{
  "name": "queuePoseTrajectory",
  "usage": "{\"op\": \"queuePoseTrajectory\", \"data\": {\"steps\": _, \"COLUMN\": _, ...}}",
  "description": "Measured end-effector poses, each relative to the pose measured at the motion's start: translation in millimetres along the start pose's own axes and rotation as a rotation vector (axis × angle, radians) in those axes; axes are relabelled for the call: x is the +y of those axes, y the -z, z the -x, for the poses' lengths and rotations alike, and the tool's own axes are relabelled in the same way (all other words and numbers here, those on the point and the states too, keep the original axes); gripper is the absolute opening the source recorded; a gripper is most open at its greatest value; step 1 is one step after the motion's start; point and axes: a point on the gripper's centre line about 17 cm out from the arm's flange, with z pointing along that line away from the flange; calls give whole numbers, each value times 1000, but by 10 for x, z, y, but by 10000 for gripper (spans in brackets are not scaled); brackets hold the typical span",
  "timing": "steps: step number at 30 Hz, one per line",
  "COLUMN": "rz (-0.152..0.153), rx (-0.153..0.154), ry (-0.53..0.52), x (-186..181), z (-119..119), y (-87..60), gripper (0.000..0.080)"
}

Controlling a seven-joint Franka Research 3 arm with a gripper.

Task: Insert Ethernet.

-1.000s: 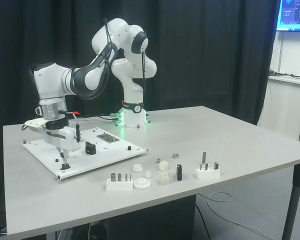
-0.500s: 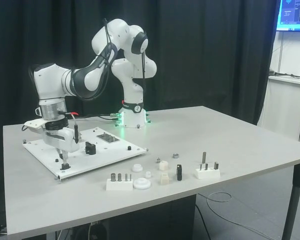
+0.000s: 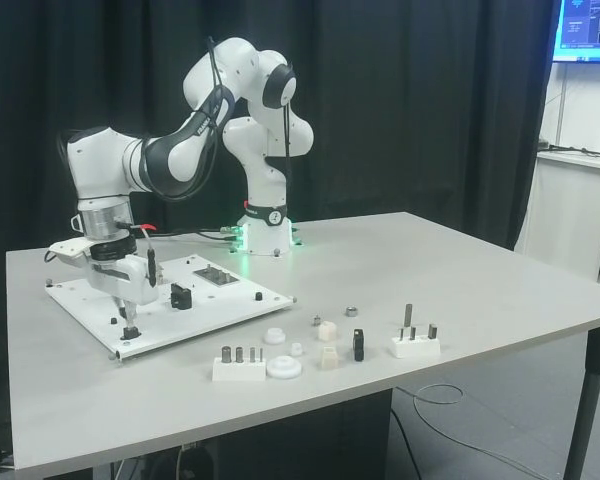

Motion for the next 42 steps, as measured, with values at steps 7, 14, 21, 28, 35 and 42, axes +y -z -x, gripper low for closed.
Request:
{"op": "queuePoseTrajectory", "data": {"steps": 7, "rz": 0, "rx": -6, "ry": -1, "x": 2, "z": 22, "y": -18, "gripper": 72}}
{"op": "queuePoseTrajectory", "data": {"steps": 14, "rz": -2, "rx": -10, "ry": -5, "x": 9, "z": 35, "y": -38, "gripper": 72}}
{"op": "queuePoseTrajectory", "data": {"steps": 21, "rz": -2, "rx": -9, "ry": -5, "x": 14, "z": 31, "y": -48, "gripper": 72}}
{"op": "queuePoseTrajectory", "data": {"steps": 28, "rz": -2, "rx": -6, "ry": 1, "x": 17, "z": 23, "y": -55, "gripper": 72}}
{"op": "queuePoseTrajectory", "data": {"steps": 35, "rz": -2, "rx": -6, "ry": 2, "x": 15, "z": 22, "y": -55, "gripper": 72}}
{"op": "queuePoseTrajectory", "data": {"steps": 42, "rz": -5, "rx": -5, "ry": 9, "x": -14, "z": 24, "y": -41, "gripper": 72}}
